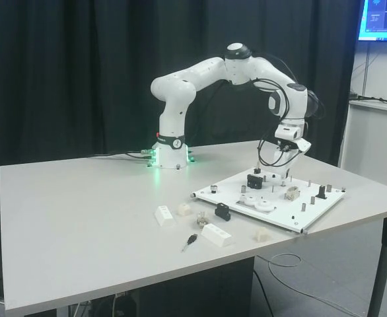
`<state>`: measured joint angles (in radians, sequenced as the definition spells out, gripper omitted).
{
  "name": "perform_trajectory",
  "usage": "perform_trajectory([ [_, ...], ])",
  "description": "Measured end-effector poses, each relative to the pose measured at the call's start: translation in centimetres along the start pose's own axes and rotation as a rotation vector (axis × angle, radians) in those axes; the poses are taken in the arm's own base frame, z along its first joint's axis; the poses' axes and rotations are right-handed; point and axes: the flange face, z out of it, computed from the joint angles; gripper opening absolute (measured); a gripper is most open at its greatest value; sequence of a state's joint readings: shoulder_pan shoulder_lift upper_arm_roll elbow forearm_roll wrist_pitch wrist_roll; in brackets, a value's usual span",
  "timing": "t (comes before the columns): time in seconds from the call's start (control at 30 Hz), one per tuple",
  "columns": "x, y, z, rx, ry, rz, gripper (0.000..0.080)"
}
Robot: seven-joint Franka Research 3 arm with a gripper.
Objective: Place BNC.
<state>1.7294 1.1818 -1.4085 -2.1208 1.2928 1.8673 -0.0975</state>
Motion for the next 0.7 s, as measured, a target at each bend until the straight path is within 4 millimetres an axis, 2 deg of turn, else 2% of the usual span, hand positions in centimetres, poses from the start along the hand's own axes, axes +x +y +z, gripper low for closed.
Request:
perform_trajectory([
  [0.7,-0.28,-0.26,0.11,-0.001,-0.004,0.007,0.0124],
])
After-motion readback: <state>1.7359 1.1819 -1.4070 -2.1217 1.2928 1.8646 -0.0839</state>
